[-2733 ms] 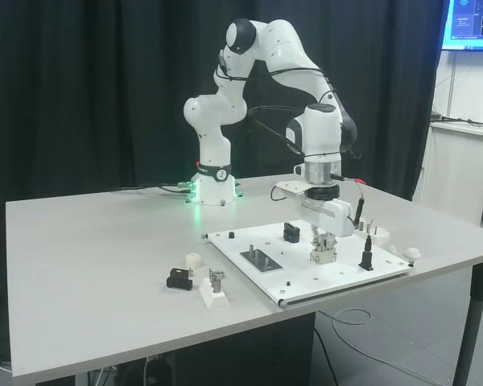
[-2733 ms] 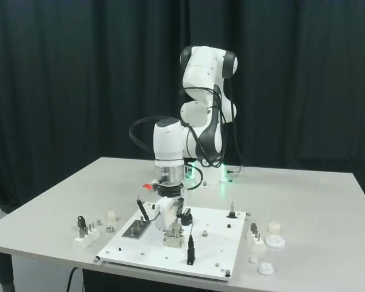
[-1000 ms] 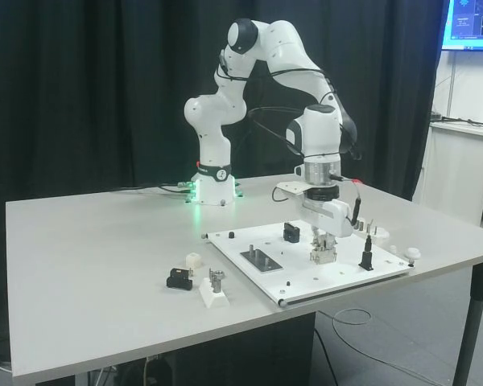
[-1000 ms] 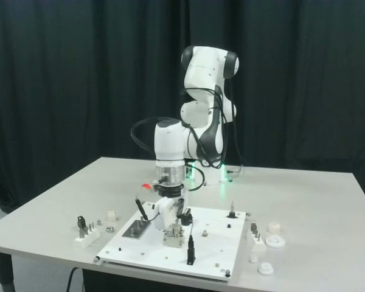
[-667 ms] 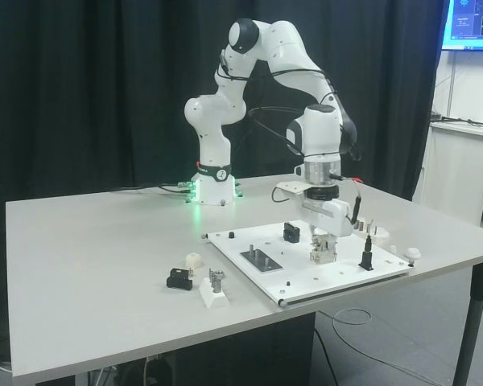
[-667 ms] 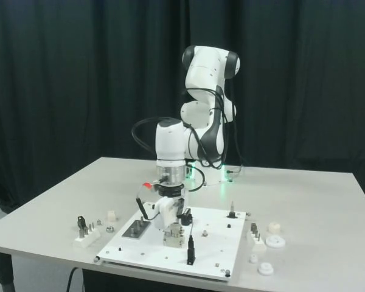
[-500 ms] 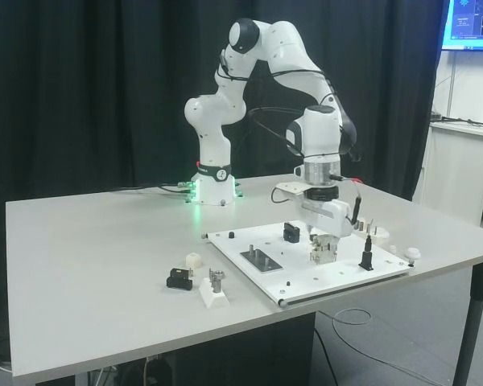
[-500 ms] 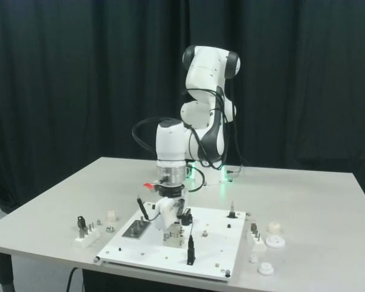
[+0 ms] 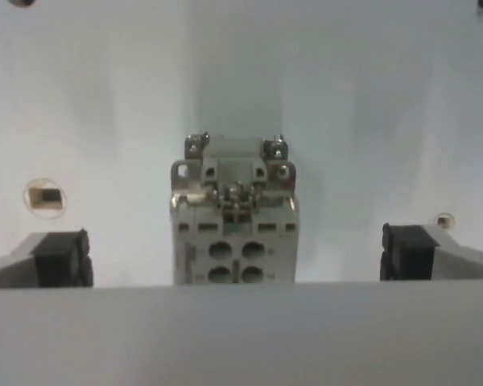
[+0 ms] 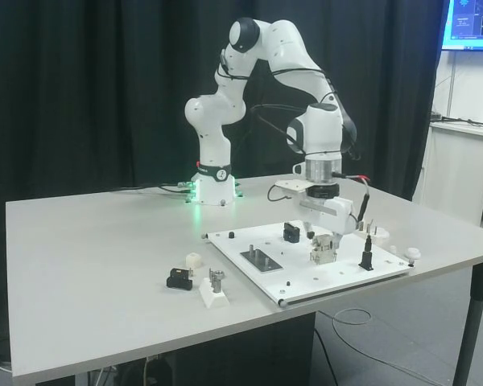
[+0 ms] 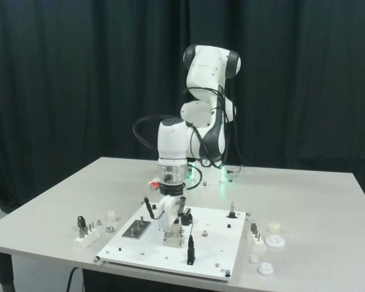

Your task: Insert waterproof.

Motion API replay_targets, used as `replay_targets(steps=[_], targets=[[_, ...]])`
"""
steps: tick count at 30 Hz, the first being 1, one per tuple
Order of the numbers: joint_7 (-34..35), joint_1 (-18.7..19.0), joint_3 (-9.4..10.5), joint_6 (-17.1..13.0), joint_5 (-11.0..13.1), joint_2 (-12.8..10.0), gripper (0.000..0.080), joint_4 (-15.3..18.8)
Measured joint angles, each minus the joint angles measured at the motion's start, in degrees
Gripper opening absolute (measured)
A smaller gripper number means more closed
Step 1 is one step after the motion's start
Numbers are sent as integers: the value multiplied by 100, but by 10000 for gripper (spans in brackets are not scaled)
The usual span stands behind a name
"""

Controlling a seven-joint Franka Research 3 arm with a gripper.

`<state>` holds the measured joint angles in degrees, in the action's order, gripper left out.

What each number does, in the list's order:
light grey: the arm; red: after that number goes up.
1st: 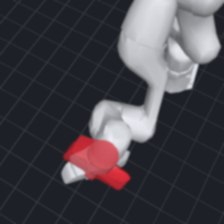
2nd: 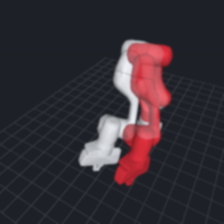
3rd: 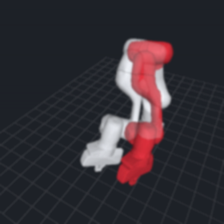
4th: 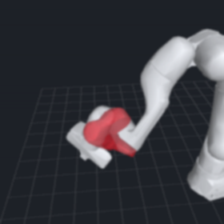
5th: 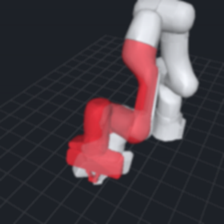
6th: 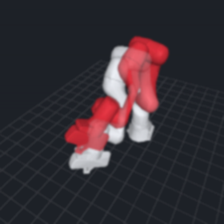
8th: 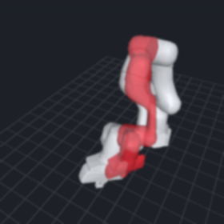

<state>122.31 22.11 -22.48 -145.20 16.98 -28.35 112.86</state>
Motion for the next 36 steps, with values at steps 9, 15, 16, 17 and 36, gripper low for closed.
replay_targets(steps=[9,15,16,17,36], targets=[[-2,42,-18,369,-396,265,800,-1],[-8,68,-18,592,-732,414,800,-29],[-8,75,-18,611,-755,429,800,-40],[-8,83,-18,618,-768,442,800,-51],[-8,185,-15,299,-871,408,800,-196]])
